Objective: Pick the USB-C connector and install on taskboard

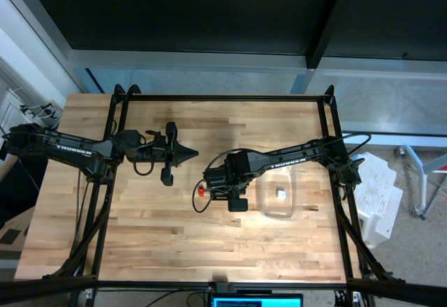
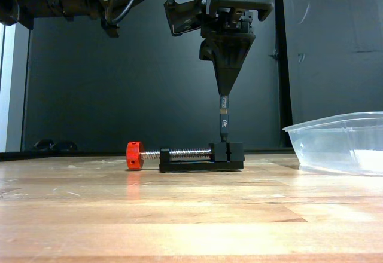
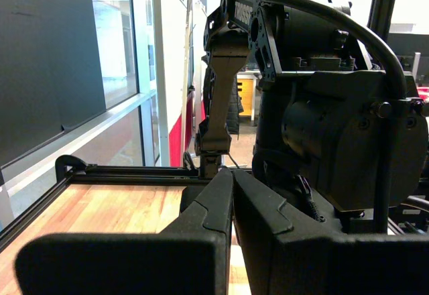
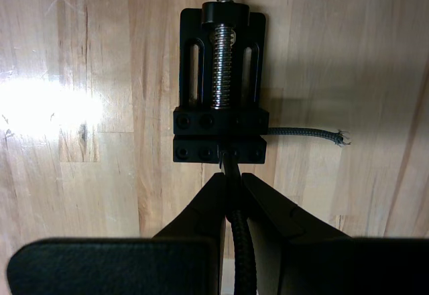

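At the left, well apart from the work, the black left gripper [image 1: 188, 154] is held in the air above the pale wooden table [image 1: 140, 237]. Its fingers are pressed together with nothing between them. Nearer the middle, the small black rectangular taskboard [image 2: 230, 154] is seen lying on the wood. In the low view a red-orange knob [image 2: 134, 155] is seen at its left end, and a threaded steel screw [image 2: 185, 153] is run from the knob into the block. Directly above the block's right end, the black right gripper [image 2: 223, 89] is pointed straight down and is clamped on the thin dark USB-C connector [image 2: 224, 119]. Further right, a clear plastic tray [image 2: 335, 132] is set near the board, not touching it.

The pick is judged complete — the connector is off the table and carried between the fingers. The install is judged under way: the connector's lower tip is met with the top of the block, but whether it is seated in a socket cannot be told. Pressing home, release and withdrawal are judged to be left.

The connector's long axis is held upright — the plug end is pointed down at the board, the wire end up into the fingers.
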Robot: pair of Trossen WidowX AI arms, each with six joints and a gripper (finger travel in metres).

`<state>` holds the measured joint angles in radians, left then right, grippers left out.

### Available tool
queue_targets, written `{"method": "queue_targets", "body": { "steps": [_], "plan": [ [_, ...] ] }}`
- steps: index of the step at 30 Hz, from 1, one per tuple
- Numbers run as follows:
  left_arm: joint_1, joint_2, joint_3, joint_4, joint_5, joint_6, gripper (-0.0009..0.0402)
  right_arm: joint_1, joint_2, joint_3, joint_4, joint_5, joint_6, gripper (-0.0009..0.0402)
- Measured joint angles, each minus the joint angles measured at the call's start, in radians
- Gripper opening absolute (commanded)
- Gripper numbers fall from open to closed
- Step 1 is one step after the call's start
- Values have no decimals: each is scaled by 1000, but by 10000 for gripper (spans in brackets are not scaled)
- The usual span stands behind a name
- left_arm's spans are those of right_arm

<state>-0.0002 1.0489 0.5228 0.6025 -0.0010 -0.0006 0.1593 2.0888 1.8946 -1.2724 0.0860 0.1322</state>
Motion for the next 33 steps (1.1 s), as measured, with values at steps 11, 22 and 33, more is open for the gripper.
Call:
{"method": "queue_targets", "body": {
  "steps": [11,22,33],
  "plan": [
    [0,0,0,0,0,0,0,0,0,-2,-1,0,-8,0],
    [0,0,0,0,0,0,0,-2,-1,-4,5,0,-13,0],
    [0,0,0,0,0,0,0,-2,-1,-7,6,0,-26,0]
  ]
}}
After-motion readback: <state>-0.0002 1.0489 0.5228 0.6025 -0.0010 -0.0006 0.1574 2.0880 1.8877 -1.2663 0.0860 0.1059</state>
